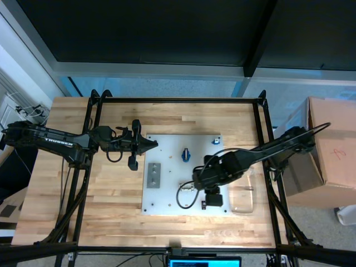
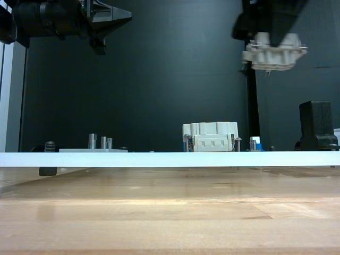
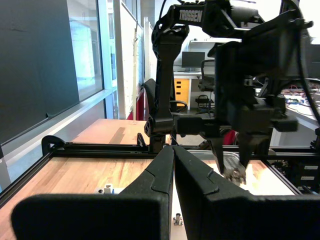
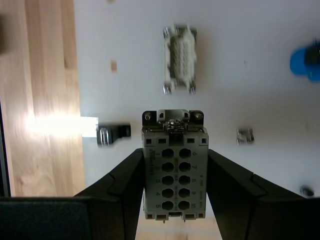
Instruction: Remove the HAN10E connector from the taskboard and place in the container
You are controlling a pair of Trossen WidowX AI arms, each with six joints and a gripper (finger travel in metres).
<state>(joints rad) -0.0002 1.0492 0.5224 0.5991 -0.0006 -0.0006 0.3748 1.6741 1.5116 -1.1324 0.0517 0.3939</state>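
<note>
High camera looks down from the near edge on bench (image 1: 50,183) and board (image 1: 167,194). Low camera sits level with the board's edge. Left wrist camera sights along left pincer (image 3: 173,148) at the right arm (image 3: 250,75). Right wrist camera looks straight down past right pincer (image 4: 175,155) onto the board.

White lettering "TROSSEN" stands on the black left arm (image 1: 55,140) behind the left pincer (image 1: 153,143), and on the black right arm (image 3: 190,15) in the left wrist view. Small numerals, with 3, 4 and 5 legible, flank the pin holes of the grey rectangular HAN10E connector (image 4: 174,175), which is clamped in the right pincer (image 4: 174,155).
</note>
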